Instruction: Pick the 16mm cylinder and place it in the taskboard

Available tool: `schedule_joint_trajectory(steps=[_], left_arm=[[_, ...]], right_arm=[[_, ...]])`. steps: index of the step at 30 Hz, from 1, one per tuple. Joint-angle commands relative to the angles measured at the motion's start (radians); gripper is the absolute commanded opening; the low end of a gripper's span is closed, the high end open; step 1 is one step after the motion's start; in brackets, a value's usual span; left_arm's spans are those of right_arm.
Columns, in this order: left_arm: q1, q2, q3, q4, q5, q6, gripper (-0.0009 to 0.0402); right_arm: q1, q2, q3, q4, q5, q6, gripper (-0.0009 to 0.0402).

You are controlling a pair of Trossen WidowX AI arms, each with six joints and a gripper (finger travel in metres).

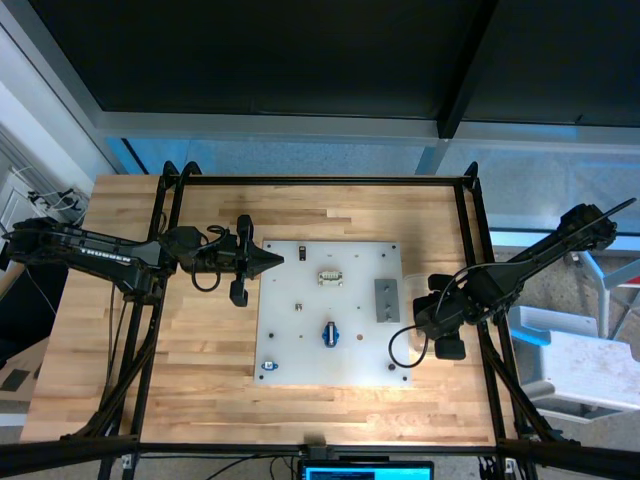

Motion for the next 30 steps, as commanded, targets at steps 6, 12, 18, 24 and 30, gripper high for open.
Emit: schedule_joint_trajectory(steps=[6,12,18,24,30], left_arm=[[0.0,0.0,0.0,0.0,0.0,0.0,0.0],[0.0,0.0,0.0,0.0,0.0,0.0,0.0],[0.0,0.0,0.0,0.0,0.0,0.0,0.0],[0.0,0.0,0.0,0.0,0.0,0.0,0.0],[0.0,0.0,0.0,0.0,0.0,0.0,0.0]], right_arm=[[0.004,0.003,-0.027,0.02,0.045,0.025,0.0231],[0.005,0.003,-0.047,0.031,0.045,0.025,0.0241],[0.008,0.003,-0.089,0.088,0.044,0.051,0.024],[0.011,0.004,-0.12,0.121,0.043,0.052,0.024],[0.014,0.004,-0.146,0.153,0.042,0.054,0.024]])
